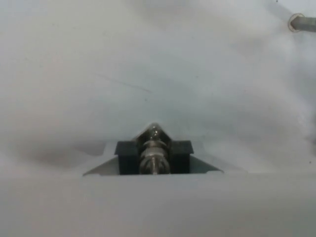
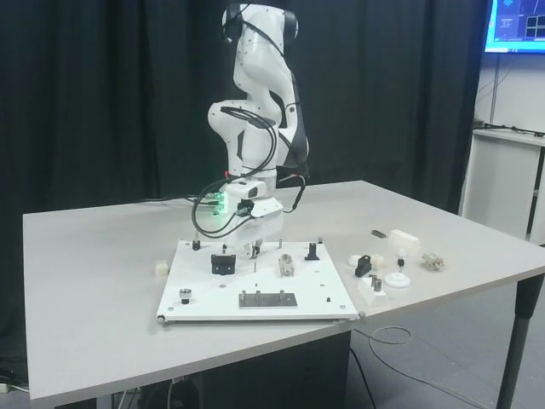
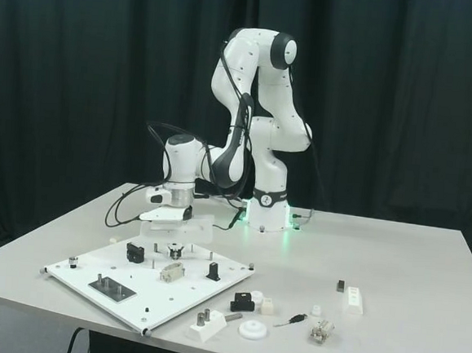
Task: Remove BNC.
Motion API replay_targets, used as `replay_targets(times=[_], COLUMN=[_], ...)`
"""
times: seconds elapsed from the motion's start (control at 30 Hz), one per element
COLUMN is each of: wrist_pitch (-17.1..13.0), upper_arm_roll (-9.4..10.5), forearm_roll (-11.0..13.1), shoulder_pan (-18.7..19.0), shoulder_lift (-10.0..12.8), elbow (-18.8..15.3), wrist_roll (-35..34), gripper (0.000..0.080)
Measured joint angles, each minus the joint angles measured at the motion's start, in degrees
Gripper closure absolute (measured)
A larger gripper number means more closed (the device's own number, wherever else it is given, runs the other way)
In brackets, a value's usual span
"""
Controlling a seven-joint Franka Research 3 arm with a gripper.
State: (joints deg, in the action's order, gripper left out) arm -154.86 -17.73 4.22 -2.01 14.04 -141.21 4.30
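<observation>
In the wrist view a metal BNC connector (image 1: 154, 149) sits between two black finger pads (image 1: 127, 155), and my gripper (image 1: 154, 160) is shut on it. Behind it the white board (image 1: 148, 74) lies some way off and blurred. Both room views show the gripper (image 2: 253, 245) (image 3: 171, 220) hanging a little above the back middle of the white board (image 2: 255, 313) (image 3: 185, 299), the arm reaching down from its base. From the room views the connector itself is too small to make out.
On the board stand a black holder (image 2: 223, 262) (image 3: 135, 253), a grey metal plate with pegs (image 2: 266, 298) (image 3: 109, 287) and other small fixtures. A metal peg (image 1: 301, 22) shows at the wrist view's edge. Loose white and black parts (image 2: 383, 260) (image 3: 254, 313) lie on the table beside the board.
</observation>
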Motion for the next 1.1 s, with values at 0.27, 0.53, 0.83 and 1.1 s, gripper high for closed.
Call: replay_targets(times=[0.27, 0.53, 0.83, 1.1], wrist_pitch=[0.1, 0.1, 0.1, 0.1], upper_arm_roll=[-0.02, -0.05, -0.07, -0.09], forearm_roll=[0.0, 0.0, 0.0, 0.0], shoulder_pan=[0.0, 0.0, 0.0, 0.0], shoulder_lift=[0.0, 0.0, 0.0, -0.1], elbow=[0.0, 0.0, 0.0, 0.0], wrist_roll=[6.2, 12.7, 14.6, 14.6], gripper=[0.0675, 0.0675, 0.0676, 0.0676])
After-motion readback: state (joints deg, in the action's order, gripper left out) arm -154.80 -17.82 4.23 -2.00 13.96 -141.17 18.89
